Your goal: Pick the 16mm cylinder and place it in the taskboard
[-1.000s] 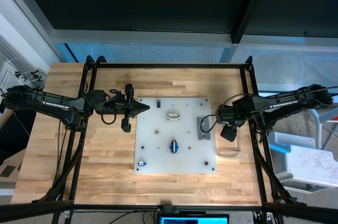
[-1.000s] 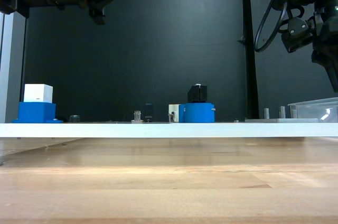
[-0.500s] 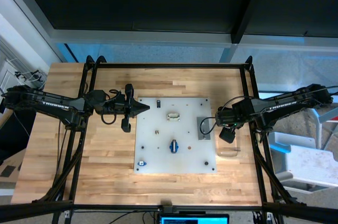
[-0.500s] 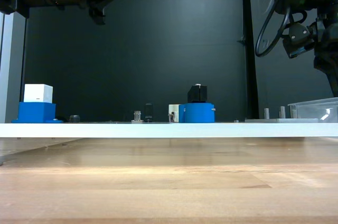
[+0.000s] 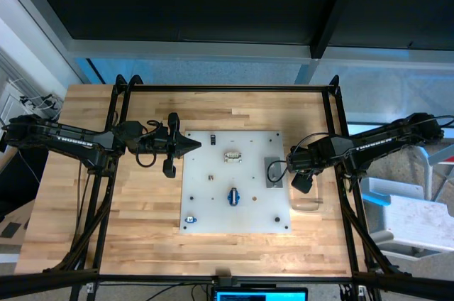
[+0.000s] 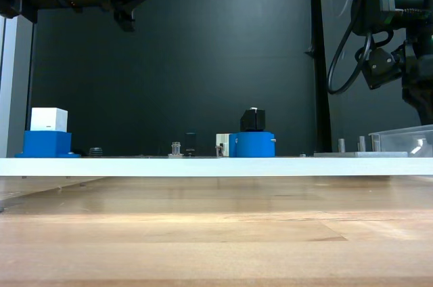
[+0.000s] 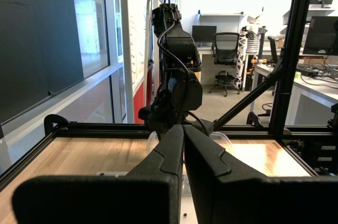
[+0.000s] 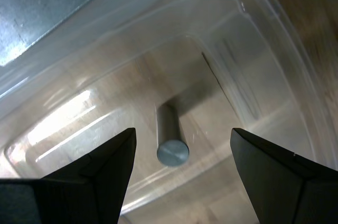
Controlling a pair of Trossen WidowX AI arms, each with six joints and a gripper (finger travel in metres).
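16mm cylinder sits in the clear tray, right gripper lowered closer, jaws wide astride it. Left gripper, pinched together, hovers unchanged over the taskboard edge.

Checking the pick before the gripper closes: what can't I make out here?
- High view: 16mm cylinder, hidden under the open right gripper above the clear tray.
- Low view: right gripper's lower end, cut off by the edge.
- Left wrist view: taskboard, mostly blocked by the shut left gripper parked above its edge.
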